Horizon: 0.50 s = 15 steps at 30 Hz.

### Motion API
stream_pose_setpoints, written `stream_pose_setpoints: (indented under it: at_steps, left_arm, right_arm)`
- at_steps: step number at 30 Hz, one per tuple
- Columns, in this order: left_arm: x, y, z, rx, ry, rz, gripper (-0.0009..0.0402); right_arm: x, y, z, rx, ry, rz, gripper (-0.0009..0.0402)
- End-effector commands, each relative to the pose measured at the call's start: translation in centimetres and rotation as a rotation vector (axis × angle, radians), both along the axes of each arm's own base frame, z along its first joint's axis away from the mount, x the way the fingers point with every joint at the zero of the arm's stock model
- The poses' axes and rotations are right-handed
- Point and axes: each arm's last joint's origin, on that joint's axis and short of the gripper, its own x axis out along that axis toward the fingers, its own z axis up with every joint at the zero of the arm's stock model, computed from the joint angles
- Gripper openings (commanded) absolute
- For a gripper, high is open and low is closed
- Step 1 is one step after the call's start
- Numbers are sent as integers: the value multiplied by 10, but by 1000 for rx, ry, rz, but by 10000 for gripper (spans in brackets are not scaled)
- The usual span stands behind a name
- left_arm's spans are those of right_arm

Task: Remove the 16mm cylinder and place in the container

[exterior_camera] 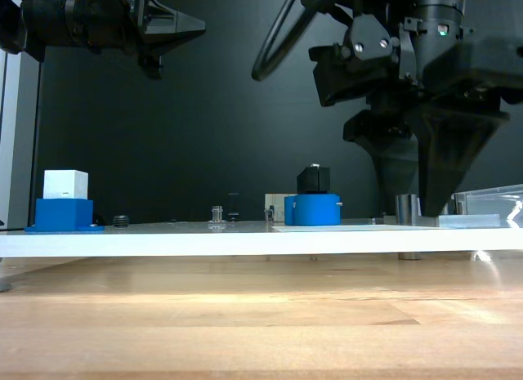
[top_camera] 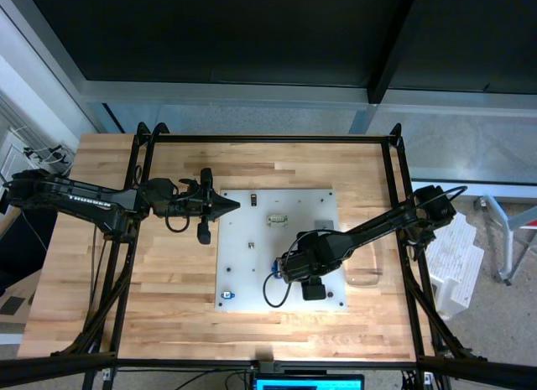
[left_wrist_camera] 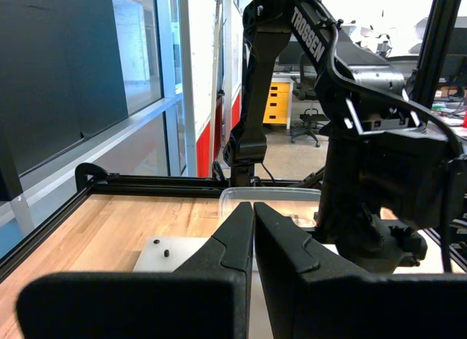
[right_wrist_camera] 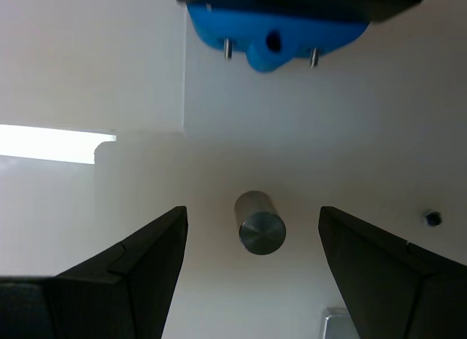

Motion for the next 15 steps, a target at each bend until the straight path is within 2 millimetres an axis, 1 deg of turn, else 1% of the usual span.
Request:
stream_pose_setpoints:
  at_steps: [1,4,15]
  left_arm:
    - [0,0,0,0,0,0,0]
    - [0,0,0,0,0,0,0]
    - [0,0,0,0,0,0,0]
  right_arm:
    - [-1,0,-2,1,1,-1,249]
    - [0,0,-1,4,-8,-1,232]
    - [1,0,-1,4,-11,-1,134]
